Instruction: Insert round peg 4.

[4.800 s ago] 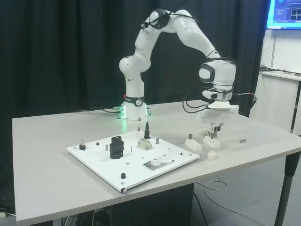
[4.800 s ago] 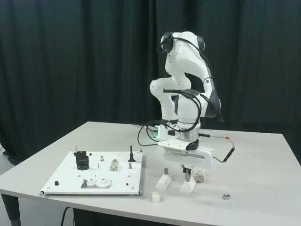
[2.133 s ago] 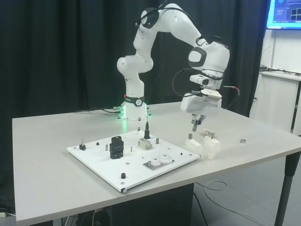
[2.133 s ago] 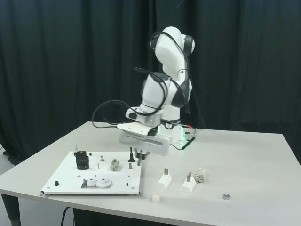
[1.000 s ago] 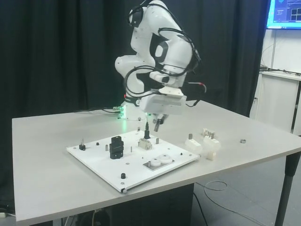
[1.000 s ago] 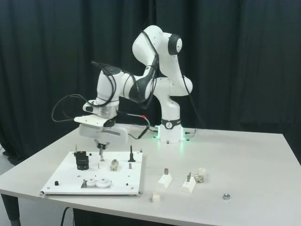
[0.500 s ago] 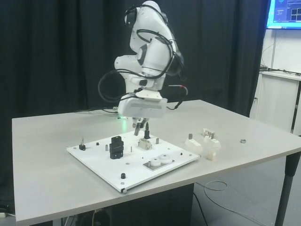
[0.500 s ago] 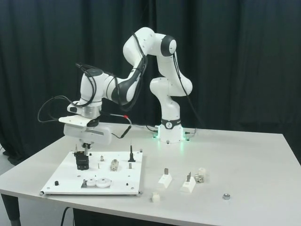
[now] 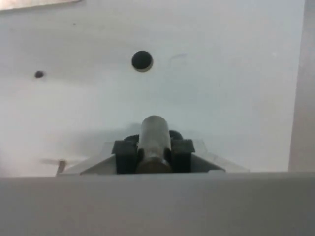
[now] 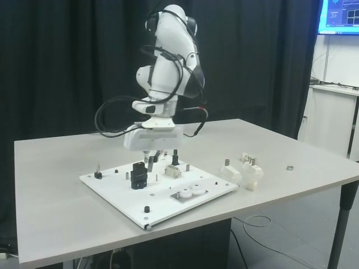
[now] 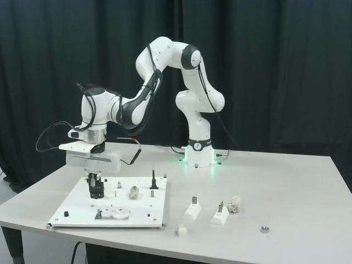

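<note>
Gripper (image 9: 153,156) clamped on peg (image 9: 154,142), hanging over white board (image 9: 221,98) on tabletop (image 10: 56,162). Hole (image 9: 141,61) close ahead, not under tip yet. Best to keep peg upright, centre over hole, go down slow, release only once seated.

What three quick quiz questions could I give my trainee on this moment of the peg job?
1. True or false: the gripper holds a round peg.
2. The gripper hangs over: A) the white board, B) bare grey table, C) the white blocks.
3. What dark feature on the board shows beyond the peg tip in the wrist view?

Key: 1 true; 2 A; 3 a round hole.
</note>
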Controlling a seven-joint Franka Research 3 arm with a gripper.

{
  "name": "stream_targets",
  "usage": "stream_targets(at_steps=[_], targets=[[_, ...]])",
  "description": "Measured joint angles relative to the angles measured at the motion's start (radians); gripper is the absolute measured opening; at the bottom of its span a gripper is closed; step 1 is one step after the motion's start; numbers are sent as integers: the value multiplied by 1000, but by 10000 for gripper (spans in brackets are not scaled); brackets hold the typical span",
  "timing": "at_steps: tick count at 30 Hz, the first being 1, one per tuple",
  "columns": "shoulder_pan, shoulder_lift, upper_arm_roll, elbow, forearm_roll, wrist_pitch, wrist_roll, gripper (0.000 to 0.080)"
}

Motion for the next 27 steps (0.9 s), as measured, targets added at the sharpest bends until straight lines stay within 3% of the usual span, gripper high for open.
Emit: stream_targets(at_steps=[12,27], targets=[[-4,47,-29,3,136,39,-90,145],[-9,111,-37,45,217,47,-170,145]])
